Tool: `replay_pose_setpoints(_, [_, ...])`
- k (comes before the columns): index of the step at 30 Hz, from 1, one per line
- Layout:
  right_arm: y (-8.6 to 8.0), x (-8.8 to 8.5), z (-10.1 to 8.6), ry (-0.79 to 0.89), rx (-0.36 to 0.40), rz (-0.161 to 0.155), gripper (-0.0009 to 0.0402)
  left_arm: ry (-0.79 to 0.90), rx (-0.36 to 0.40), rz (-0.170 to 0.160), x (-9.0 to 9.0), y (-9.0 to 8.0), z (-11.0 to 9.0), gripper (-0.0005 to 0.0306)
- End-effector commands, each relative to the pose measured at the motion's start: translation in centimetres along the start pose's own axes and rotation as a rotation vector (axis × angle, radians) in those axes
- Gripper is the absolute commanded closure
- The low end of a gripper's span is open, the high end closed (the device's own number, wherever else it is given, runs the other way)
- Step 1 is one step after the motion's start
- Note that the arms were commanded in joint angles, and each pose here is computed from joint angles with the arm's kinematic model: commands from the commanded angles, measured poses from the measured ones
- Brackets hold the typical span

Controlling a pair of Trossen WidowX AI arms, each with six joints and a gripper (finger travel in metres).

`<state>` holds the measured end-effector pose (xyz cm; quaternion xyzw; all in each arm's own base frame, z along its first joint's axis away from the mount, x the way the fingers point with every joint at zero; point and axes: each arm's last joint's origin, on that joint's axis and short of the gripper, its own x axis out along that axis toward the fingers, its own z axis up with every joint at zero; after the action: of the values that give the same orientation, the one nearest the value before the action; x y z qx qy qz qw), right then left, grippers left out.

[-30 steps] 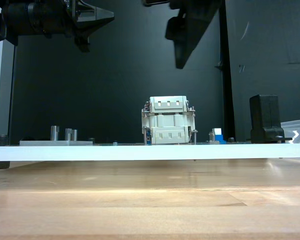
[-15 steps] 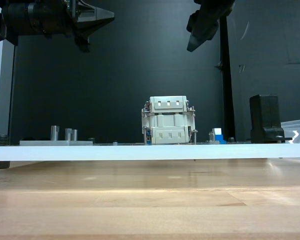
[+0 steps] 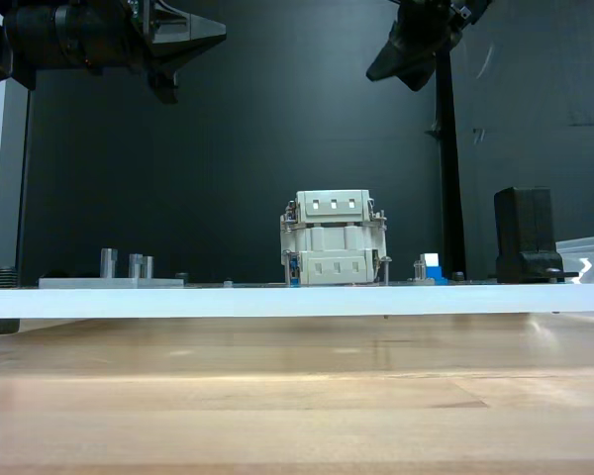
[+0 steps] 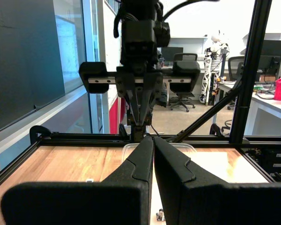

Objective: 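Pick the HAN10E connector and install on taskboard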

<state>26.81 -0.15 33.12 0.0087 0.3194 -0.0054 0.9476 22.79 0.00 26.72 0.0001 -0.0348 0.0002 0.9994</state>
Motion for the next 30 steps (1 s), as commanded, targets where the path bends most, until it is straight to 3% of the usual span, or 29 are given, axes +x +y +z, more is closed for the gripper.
replay_pose_setpoints(1, [-0.3, -0.2, -0.3, -0.084, -0.008, -0.005, 0.0395, 0.000, 0.000, 0.000, 0.0, 0.0, 0.0, 0.0300])
replay_pose_setpoints(4, [-0.3, -0.4, -0.6, -0.180, -0.008, -0.003, 0.0394, 0.000, 0.000, 0.000, 0.0, 0.0, 0.0, 0.0300])
replay_pose_setpoints(7, [-0.2, -0.4, -0.8, -0.283, -0.005, 0.023, 0.0394, 0.000, 0.000, 0.000, 0.0, 0.0, 0.0, 0.0300])
replay_pose_setpoints(14, [-0.2, 0.2, -1.6, -0.488, 0.015, 0.031, 0.0393, 0.000, 0.000, 0.000, 0.0, 0.0, 0.0, 0.0300])
replay_pose_setpoints(30, [-0.3, 1.3, -3.7, -0.652, 0.072, 0.034, 0.0393, 0.000, 0.000, 0.000, 0.0, 0.0, 0.0, 0.0300])
